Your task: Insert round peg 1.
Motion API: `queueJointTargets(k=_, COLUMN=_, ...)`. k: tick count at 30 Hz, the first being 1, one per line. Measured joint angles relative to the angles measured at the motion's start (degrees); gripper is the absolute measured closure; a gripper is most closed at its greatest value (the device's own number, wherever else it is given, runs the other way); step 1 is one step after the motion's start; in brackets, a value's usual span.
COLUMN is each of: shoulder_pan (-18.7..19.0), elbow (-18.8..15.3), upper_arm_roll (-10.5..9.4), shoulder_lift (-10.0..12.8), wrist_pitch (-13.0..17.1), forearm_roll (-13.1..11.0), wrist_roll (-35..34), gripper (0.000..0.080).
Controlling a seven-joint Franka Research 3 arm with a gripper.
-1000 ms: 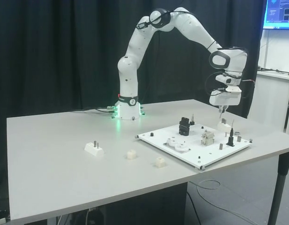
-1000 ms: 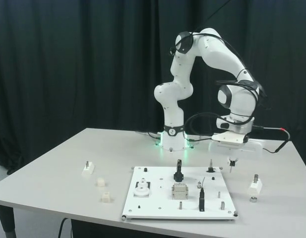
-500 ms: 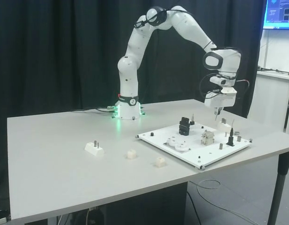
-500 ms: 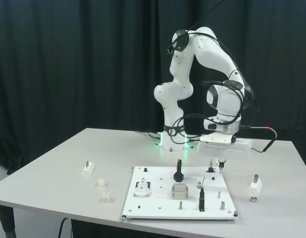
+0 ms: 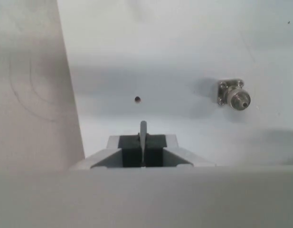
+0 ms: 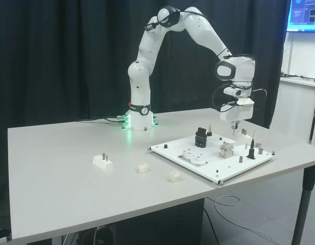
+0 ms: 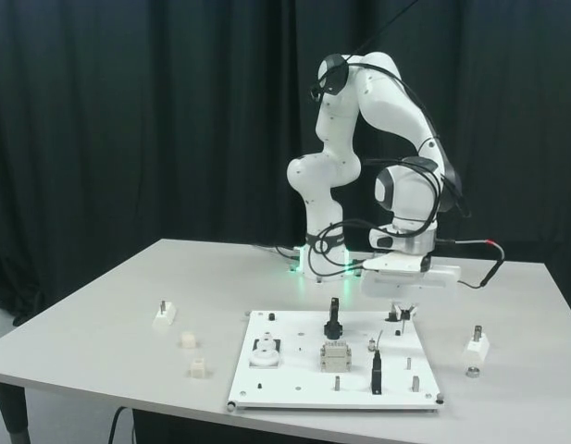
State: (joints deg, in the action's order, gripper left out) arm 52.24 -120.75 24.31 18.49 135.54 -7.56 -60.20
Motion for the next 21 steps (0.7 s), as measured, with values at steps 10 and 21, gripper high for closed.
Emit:
queueJointTargets(k=10, shoulder_pan=0.00, elbow=-2.09, upper_arm_roll=-0.20, shoulder_lift=-0.11, wrist_pitch=3.63, forearm_roll=-0.05, wrist_roll=0.54, gripper=0.0787)
queueJointTargets(k=21, shoulder_pan=-0.02, elbow=-3.45, upper_arm_roll=-0.28, shoulder_lift=0.01, wrist_pitch=6.30, forearm_roll=-0.80, wrist_roll=0.55, gripper=0.0787)
